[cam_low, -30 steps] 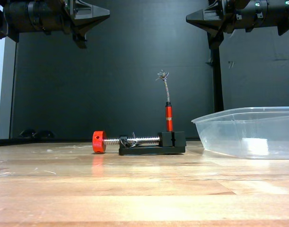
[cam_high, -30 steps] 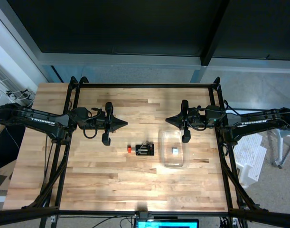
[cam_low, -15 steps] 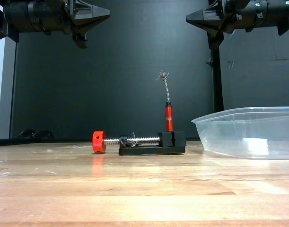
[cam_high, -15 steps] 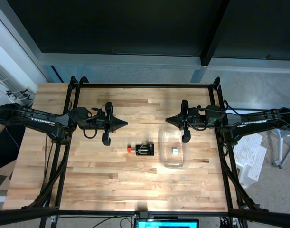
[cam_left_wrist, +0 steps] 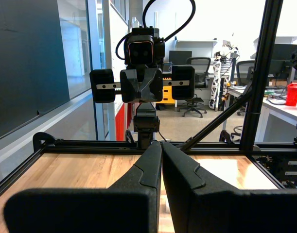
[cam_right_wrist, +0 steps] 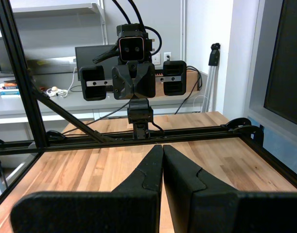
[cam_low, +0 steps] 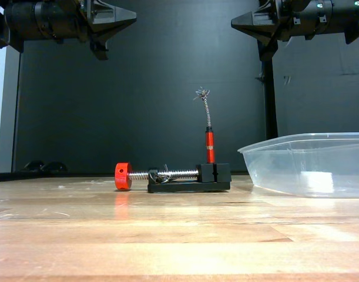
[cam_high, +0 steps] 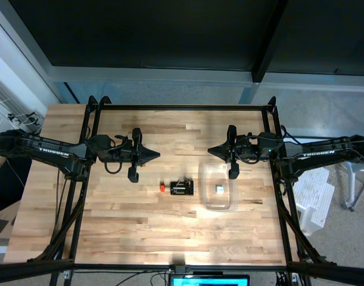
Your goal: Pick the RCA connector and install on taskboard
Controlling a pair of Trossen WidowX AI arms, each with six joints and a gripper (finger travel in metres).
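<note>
On the wooden table (cam_high: 140, 238), nearest to the front edge, there is one clear plastic tray (cam_high: 219, 208). Inside it lies one RCA connector (cam_high: 219, 189), a small silvery-white piece resting on the tray floor with nothing touching it. Just beside the tray, on its left, stands one taskboard (cam_high: 183, 188), a black block. It has one red-orange knob (cam_low: 123, 175) at its left end and one thin spring rod (cam_low: 207, 126) standing upright from its right end.

Farther back, two grippers hang high above the table, well apart, with their tips pointing toward each other. The left gripper (cam_high: 156, 155) has its two fingers (cam_left_wrist: 150, 160) pressed together and holds nothing. The right gripper (cam_high: 210, 151) is the same: its two fingers (cam_right_wrist: 153, 162) are closed tip to tip and carry nothing.
</note>
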